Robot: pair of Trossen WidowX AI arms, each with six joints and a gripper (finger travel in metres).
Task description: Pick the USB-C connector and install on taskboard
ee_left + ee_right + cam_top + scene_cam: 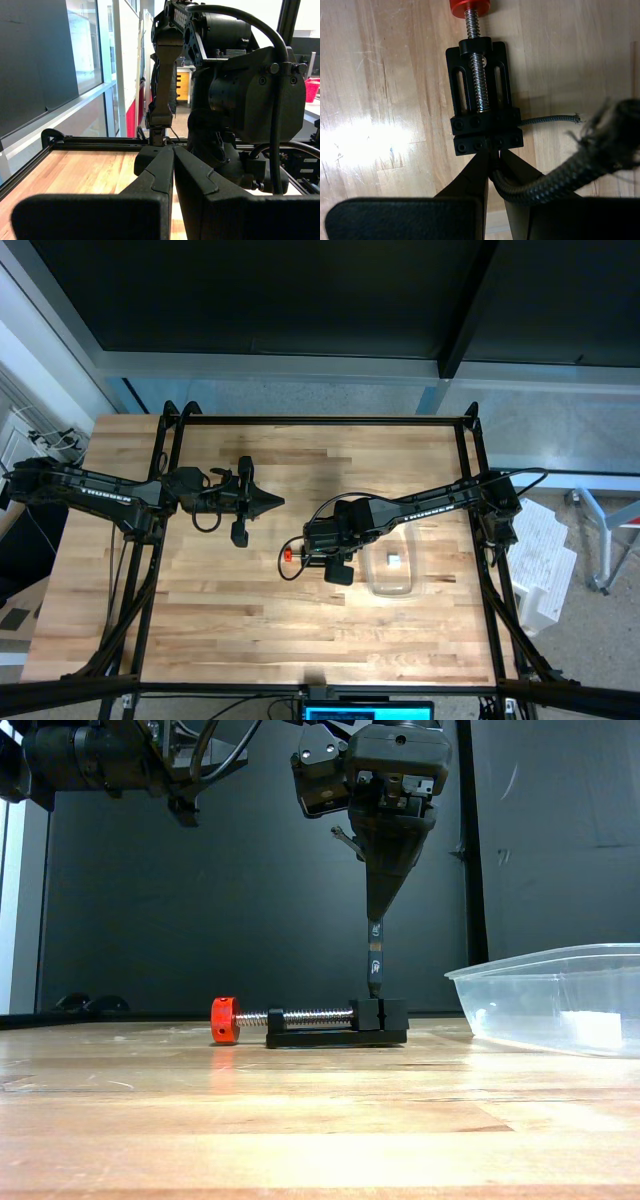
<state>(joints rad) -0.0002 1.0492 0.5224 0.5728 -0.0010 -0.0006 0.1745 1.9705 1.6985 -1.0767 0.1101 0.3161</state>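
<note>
**Black plug poised over the block, jaws clenched around it**

Black and slim, the USB-C connector [375, 965] hung straight down from the tips of the right gripper [376, 915]. Its jaws were clenched on it, with no gap showing between them. That vertical hold probably served the task: the plug has to enter the taskboard [336, 1023] from above, so it was carried end-on, not flat.

The taskboard lay on the bench [300, 1120] directly beneath the jaws. Its thick end block was under the tips, and its red-orange knob [225, 1020] pointed away from them along the screw. The plug's lower end met the top of that block. Whether it had entered a slot or only rested on the surface could not be told, because the jaws hid the joint in the wrist view.

A braided cable [560, 170] trailed back from between the jaws toward the arm, clear of the block and so not in the way of a downward push.

A clear tray [560, 982] holding a white piece [592, 1027] sat on the bench near the jaws, on the side away from the knob and apart from the taskboard.

The left gripper [272, 502] was held above the bench, well apart from the working jaws. Its own jaws were pressed together on nothing, which suggests it was parked to leave the other arm room.
</note>
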